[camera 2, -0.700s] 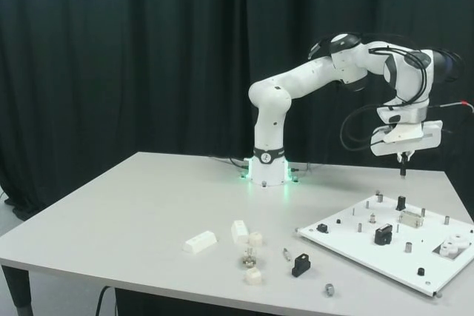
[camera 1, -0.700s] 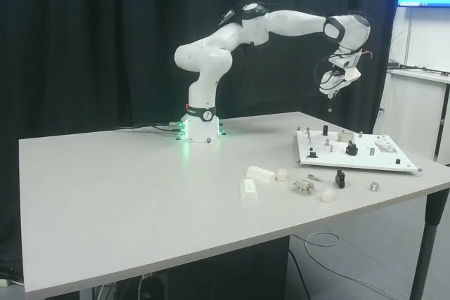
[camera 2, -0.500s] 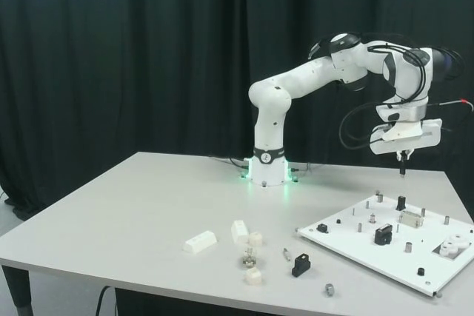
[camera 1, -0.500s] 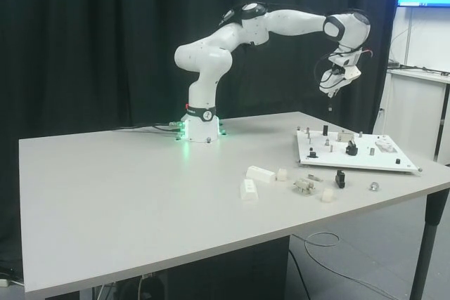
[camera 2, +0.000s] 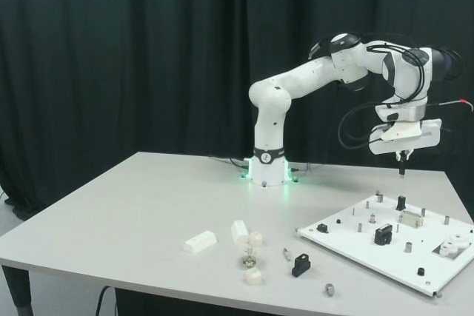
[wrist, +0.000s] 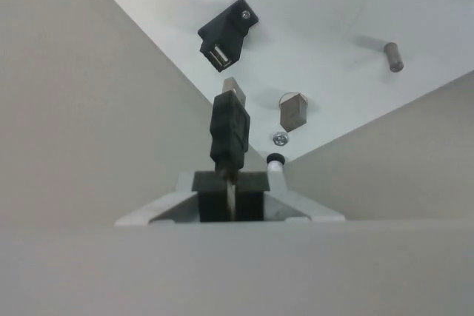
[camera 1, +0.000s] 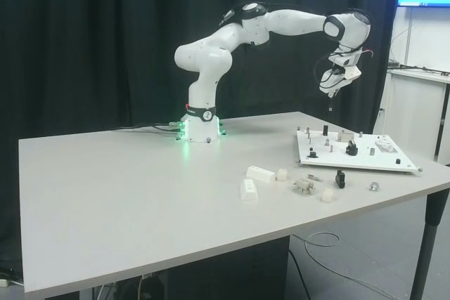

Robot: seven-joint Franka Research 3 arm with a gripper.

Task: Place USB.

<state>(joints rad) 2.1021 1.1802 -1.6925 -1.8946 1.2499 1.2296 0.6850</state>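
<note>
USB plug (wrist: 228, 127): clamped in my jaws (wrist: 229, 196), hanging tip-down at centre of the wrist view, high above the white board (camera 2: 348, 246).
Socket (wrist: 226, 32): black, upper centre of that frame, mouth facing the plug, well apart from it.
Risk: if the plug sits skewed in my grip, I judge it would catch the socket rim instead of entering.
Risk: a drifting descent could strike the grey peg (wrist: 293, 111) just beside my line.
Edges: the socket lies near the board's edge, grey worktop (wrist: 81, 109) beyond.
Room: open air around me in both room views.

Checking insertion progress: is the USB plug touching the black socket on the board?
Apart. The second room view shows the USB plug hanging from the gripper well above the black socket on the white board.
</note>
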